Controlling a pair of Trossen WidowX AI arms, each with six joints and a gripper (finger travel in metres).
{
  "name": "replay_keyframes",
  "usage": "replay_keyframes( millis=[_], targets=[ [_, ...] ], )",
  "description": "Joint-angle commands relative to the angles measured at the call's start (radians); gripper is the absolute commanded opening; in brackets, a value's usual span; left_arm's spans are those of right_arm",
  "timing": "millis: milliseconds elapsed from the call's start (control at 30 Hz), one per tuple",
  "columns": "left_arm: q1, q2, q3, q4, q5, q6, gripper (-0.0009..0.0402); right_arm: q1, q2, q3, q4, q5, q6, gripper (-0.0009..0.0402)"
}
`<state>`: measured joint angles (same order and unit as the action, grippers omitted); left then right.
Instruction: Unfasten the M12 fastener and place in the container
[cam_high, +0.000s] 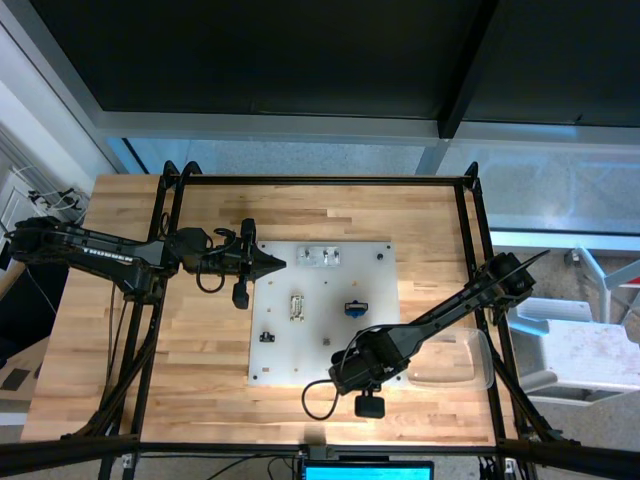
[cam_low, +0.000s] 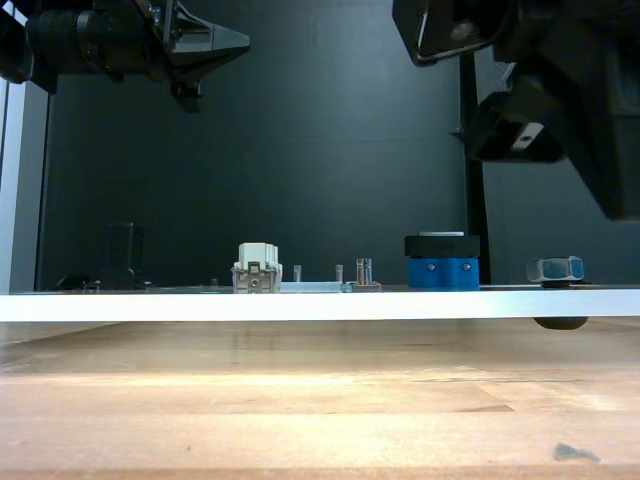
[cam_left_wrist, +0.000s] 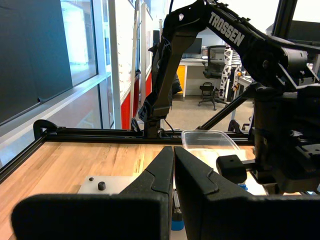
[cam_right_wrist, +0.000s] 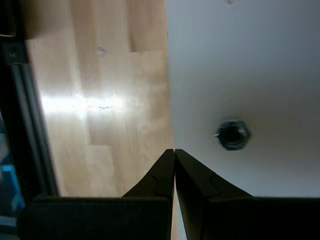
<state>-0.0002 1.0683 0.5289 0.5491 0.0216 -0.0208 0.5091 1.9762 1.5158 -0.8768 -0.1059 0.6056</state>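
Steel, tiny, seemingly hard and slick, the M12 fastener (cam_low: 555, 268) sits on its stud (cam_right_wrist: 231, 136), outside the container (cam_high: 455, 372); I'd pinch it across opposite flats. Right tool (cam_right_wrist: 174, 150) hovers just beside it, fingers together, empty; left tool (cam_high: 280, 264), likewise together, hangs over the board's (cam_high: 300, 350) far left corner.

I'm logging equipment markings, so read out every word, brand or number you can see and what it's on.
"TROSSEN": white letters on the right arm, left wrist view.
"TROSSEN": white letters on the left arm, high view, barely legible.
The screen at the table near edge: too small to read.
No text on the left pincer, shut above the board left edge, or the right pincer, shut over its near right edge.
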Motion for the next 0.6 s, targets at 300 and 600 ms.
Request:
replay_keyframes(
  millis=[300, 600],
  targets=[
    [0.000, 0.000, 0.000, 0.000, 0.000, 0.000, 0.0000, -0.002, 0.003, -0.036, 0.014, 0.013, -0.003, 0.0000],
    [0.000, 0.000, 0.000, 0.001, 0.000, 0.000, 0.0000, -0.003, 0.002, -0.039, 0.019, 0.035, 0.000, 0.0000]
  ],
)
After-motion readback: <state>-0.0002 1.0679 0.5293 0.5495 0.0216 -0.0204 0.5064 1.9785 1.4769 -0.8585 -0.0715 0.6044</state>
